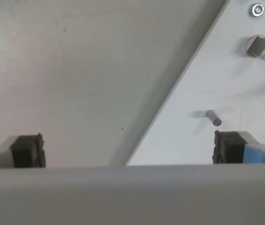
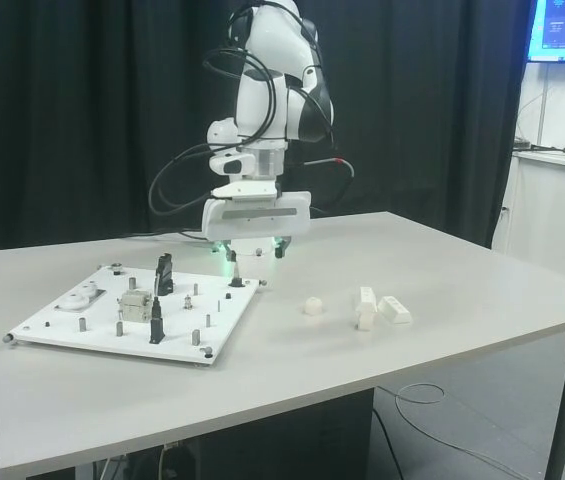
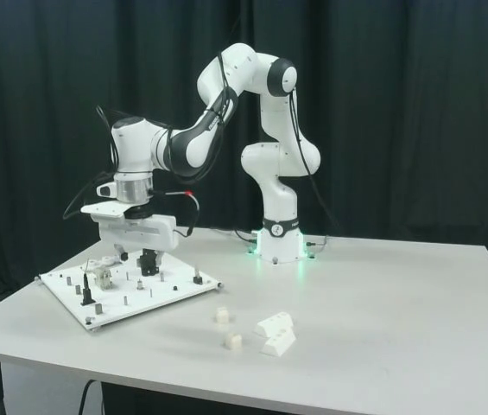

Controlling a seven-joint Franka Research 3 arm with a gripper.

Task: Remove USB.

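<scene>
The white board (image 2: 217, 330) lies on the grey table (image 2: 442, 360). The gripper (image 1: 127, 150) hovers over the board's far edge, fingers apart and empty. Risk: descending here meets only board edge or a peg (image 1: 213, 117). The USB (image 2: 156, 327), upright near the board's middle, stands well apart from the gripper.

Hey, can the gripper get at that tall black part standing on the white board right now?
Probably yes. The gripper hovers above the white board's far edge with its jaws wide open, and the tall black part stands upright with only shorter pegs near it, nothing over it.
</scene>
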